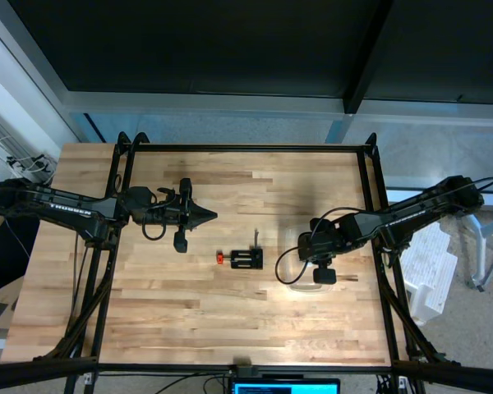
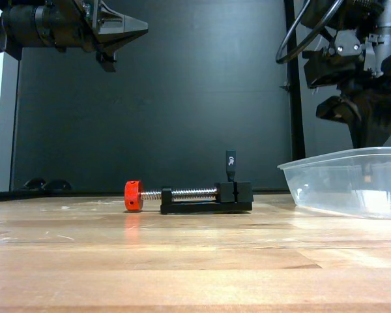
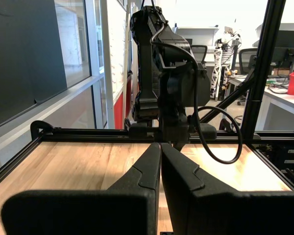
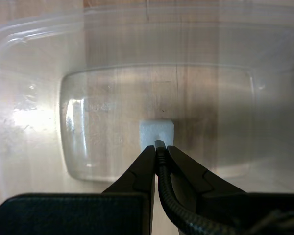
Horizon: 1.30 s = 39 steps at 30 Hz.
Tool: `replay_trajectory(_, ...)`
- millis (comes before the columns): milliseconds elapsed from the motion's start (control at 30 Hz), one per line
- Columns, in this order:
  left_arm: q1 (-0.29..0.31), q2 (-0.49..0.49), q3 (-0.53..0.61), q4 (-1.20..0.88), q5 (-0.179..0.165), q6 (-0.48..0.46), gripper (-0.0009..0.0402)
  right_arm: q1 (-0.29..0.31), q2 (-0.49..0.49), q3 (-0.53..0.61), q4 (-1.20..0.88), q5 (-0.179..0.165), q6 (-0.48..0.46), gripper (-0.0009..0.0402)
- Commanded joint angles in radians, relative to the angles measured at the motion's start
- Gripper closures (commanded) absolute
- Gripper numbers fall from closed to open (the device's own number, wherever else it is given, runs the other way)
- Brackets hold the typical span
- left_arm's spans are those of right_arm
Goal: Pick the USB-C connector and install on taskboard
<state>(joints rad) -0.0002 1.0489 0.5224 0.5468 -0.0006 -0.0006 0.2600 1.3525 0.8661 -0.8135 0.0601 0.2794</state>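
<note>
The taskboard (image 1: 245,259) is a small black block with a red-orange knob (image 2: 133,195) and an upright pin (image 2: 230,164), standing mid-table. My right gripper (image 4: 158,149) points down into a clear plastic tray (image 4: 34,142). It is shut on the USB-C connector (image 4: 157,133), whose pale head shows just past the fingertips and whose black braided cable runs back between them. In the low view the right gripper (image 2: 368,145) hangs at the tray's rim height, right of the taskboard. My left gripper (image 1: 209,216) is shut and empty, held high, left of the taskboard.
The clear tray (image 2: 326,179) sits on the wooden table just right of the taskboard (image 2: 205,197). A black metal frame (image 1: 246,148) runs around the table's edges. The left gripper (image 3: 160,152) faces the right arm (image 3: 169,73) across the table.
</note>
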Motion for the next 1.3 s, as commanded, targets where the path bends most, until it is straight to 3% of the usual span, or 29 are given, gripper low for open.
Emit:
replay_trajectory(33, 0.0, 0.0, 0.0, 0.0, 0.0, 0.0, 0.0393, 0.0, -0.011, 0.056, -0.047, 0.002, 0.0, 0.0393)
replay_trajectory(133, 0.0, 0.0, 0.0, 0.0, 0.0, 0.0, 0.0393, -0.001, -0.012, 0.114, -0.094, 0.002, -0.005, 0.0393)
replay_trajectory(267, 0.0, 0.0, 0.0, 0.0, 0.0, 0.0, 0.0393, -0.002, -0.012, 0.182, -0.178, 0.031, -0.024, 0.0393)
replay_trajectory(433, 0.0, 0.0, 0.0, 0.0, 0.0, 0.0, 0.0393, -0.004, -0.012, 0.237, -0.227, 0.029, -0.024, 0.0393)
replay_trajectory(767, 0.0, 0.0, 0.0, 0.0, 0.0, 0.0, 0.0393, -0.019, 0.006, 0.257, -0.222, 0.029, -0.022, 0.0393)
replay_trajectory(1300, 0.0, 0.0, 0.0, 0.0, 0.0, 0.0, 0.0393, -0.06, 0.24, 0.467, -0.22, 0.028, -0.053, 0.0393)
